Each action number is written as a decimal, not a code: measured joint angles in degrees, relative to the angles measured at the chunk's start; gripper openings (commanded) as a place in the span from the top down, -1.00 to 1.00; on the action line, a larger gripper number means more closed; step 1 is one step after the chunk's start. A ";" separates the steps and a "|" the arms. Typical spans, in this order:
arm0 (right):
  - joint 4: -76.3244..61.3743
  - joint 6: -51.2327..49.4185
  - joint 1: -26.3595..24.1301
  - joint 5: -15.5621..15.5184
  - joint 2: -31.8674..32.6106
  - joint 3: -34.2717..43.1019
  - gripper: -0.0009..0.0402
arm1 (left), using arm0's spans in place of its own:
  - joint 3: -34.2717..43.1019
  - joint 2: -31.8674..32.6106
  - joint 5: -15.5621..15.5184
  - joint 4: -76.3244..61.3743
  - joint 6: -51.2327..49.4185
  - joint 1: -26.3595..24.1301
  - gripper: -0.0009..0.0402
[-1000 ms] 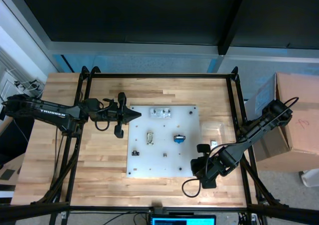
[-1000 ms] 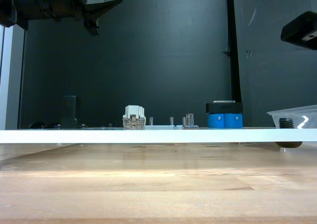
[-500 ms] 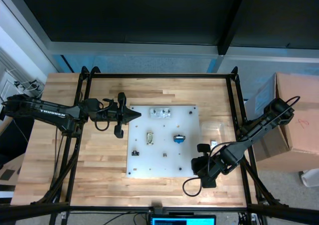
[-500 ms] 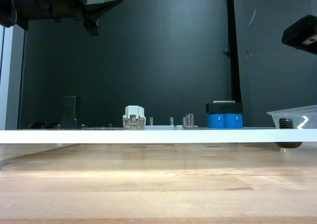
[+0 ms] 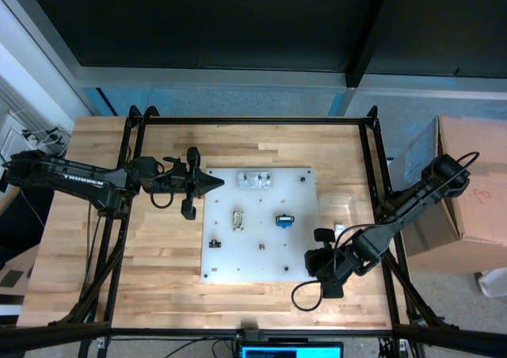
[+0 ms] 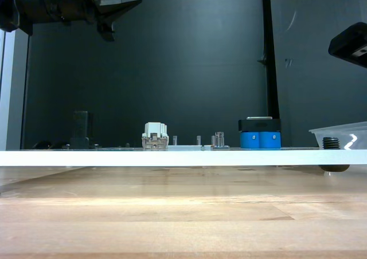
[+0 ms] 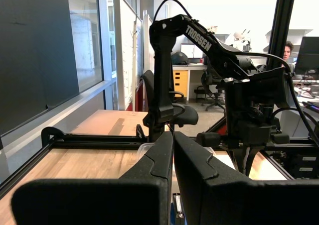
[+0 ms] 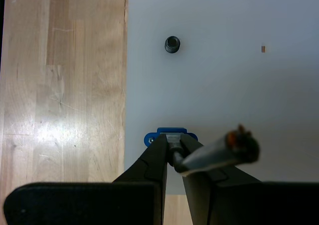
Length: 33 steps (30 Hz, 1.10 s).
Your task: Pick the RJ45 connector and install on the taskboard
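My right gripper [image 8: 173, 138] is shut on the RJ45 connector [image 8: 175, 157], a small dark plug. Its grey cable [image 8: 219, 153] trails toward the camera and loops black below the arm [image 5: 302, 298]. The right gripper [image 5: 312, 264] hangs over the near right corner of the white taskboard [image 5: 245, 263], clear of its surface. A blue fitting [image 8: 170, 135] lies just beyond the fingertips. My left gripper [image 5: 214, 182] hovers high over the board's far left edge, shut with nothing in it [image 7: 173, 135].
On the board stand a blue block [image 6: 260, 134], a white connector housing [image 6: 155, 136] and a black screw [image 8: 172, 44]. A clear tray [image 6: 342, 134] sits right of the board. A cardboard box [image 5: 469, 192] stands past the table's right edge.
The right arm has drifted slightly to the right, still holding the connector. The left arm has not moved.
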 measured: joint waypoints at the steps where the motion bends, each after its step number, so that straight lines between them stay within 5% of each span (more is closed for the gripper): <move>1: -0.02 0.13 0.00 -0.02 0.00 0.00 0.96 | 0.02 0.00 0.02 0.00 0.00 0.00 0.95; 10: -1.42 0.66 -0.04 -0.79 0.09 1.22 0.88 | 0.00 0.00 0.02 0.04 0.00 0.00 0.95; 33: -4.26 1.33 -0.07 1.07 -2.36 4.50 0.07 | 0.02 0.00 0.02 0.00 0.00 0.00 0.95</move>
